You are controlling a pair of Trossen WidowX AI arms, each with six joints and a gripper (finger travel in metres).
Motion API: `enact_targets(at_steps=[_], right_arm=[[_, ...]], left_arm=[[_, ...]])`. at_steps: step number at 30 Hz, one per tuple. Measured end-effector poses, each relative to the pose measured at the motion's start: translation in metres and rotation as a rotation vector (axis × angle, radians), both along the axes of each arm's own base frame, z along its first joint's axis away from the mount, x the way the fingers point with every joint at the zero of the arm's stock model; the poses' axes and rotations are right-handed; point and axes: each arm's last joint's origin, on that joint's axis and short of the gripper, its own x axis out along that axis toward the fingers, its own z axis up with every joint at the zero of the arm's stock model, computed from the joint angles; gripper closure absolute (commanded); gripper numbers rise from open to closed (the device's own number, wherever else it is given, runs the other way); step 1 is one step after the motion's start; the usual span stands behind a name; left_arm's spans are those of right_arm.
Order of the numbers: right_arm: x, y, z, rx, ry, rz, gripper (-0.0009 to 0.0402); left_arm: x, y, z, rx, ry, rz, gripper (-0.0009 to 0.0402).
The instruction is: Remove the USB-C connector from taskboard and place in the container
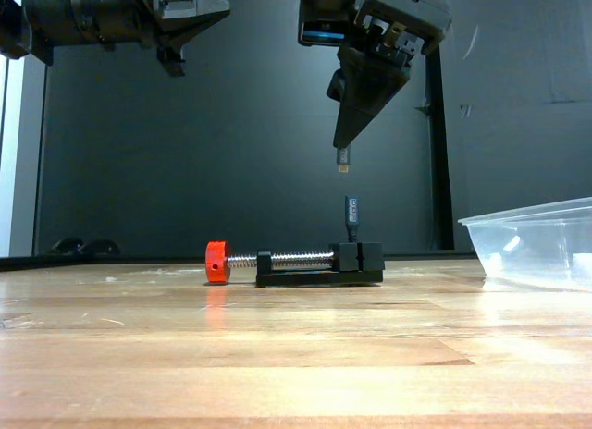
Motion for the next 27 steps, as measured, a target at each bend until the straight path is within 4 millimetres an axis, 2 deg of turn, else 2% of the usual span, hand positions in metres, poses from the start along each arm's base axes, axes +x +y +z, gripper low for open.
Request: enact_targets(at_steps=[7, 11, 27], right_arm=[[-0.001, 0.000, 0.001, 0.001, 0.001, -0.003, 0.0393], [-0.009, 0.000, 0.004, 0.007, -0.003, -0.011, 0.0393], [-0.062, 0.004, 0.011, 0.041, -0.009, -0.035, 0.0393]], left_arm=[[0.000, 0.000, 0.000, 0.000, 0.000, 0.000, 0.0393], [0.000, 0.000, 0.000, 0.000, 0.000, 0.000, 0.0393], [0.000, 0.000, 0.000, 0.000, 0.001, 0.000, 0.0393]])
